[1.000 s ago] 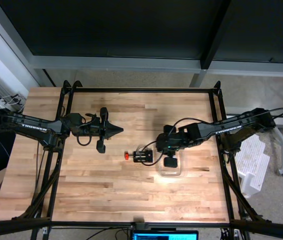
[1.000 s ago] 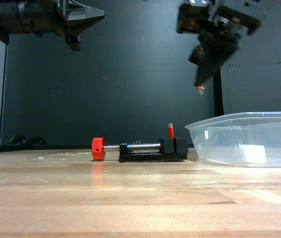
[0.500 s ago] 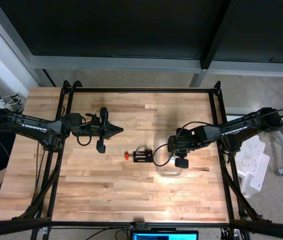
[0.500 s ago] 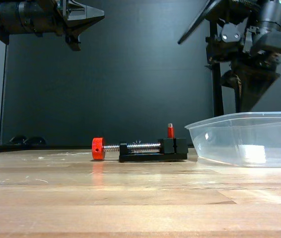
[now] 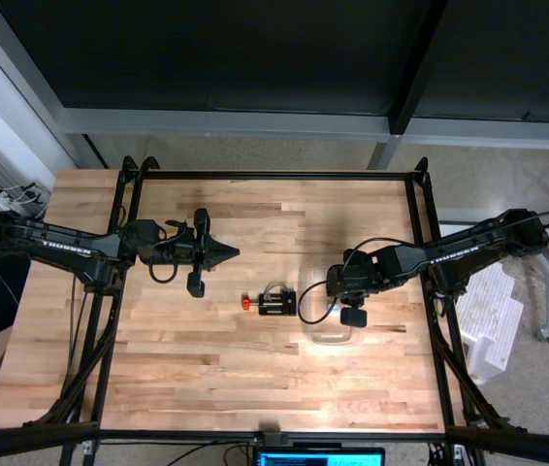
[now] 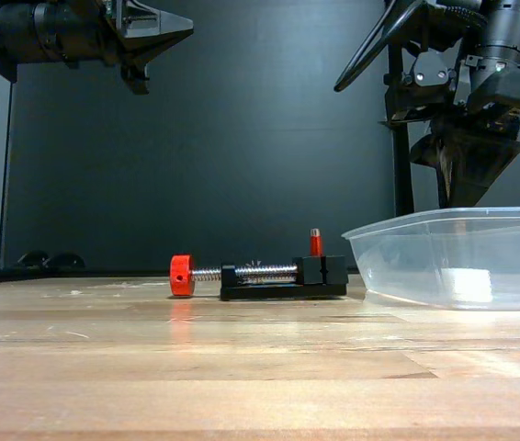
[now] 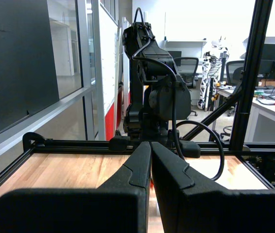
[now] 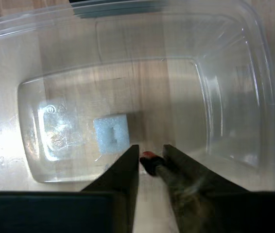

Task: Remove the RCA connector from the receptacle and place in the container

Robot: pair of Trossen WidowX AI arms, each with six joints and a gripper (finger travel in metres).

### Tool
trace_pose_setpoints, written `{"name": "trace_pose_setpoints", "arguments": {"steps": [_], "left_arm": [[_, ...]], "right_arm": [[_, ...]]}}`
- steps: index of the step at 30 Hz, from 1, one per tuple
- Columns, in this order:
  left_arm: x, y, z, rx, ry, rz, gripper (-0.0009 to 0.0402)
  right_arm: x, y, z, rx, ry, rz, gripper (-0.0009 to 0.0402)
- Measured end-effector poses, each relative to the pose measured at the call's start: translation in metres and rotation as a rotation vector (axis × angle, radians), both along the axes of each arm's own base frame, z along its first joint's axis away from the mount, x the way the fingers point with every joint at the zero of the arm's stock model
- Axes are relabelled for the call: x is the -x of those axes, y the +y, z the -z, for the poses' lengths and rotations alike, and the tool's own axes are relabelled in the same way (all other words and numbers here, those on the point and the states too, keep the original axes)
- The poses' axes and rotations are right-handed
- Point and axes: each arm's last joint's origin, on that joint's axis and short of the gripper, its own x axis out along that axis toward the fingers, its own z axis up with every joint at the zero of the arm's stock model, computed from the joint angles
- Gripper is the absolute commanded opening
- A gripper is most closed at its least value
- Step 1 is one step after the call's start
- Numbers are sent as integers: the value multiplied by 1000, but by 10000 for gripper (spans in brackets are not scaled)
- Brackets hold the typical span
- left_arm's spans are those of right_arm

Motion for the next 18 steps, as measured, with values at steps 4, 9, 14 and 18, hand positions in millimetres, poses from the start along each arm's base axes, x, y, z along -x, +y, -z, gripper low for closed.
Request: {"name": "trace_pose_setpoints", "arguments": {"steps": [4,9,14,18], "left_arm": [[0,0,0,0,0,0,0],[0,0,0,0,0,0,0],[0,0,0,0,0,0,0],[0,0,0,0,0,0,0]], "right_arm": [[0,0,0,9,-4,11,131],[0,0,0,6,-4,19,145],[0,0,0,6,-4,19,145],[0,0,0,6,-4,19,143]]}}
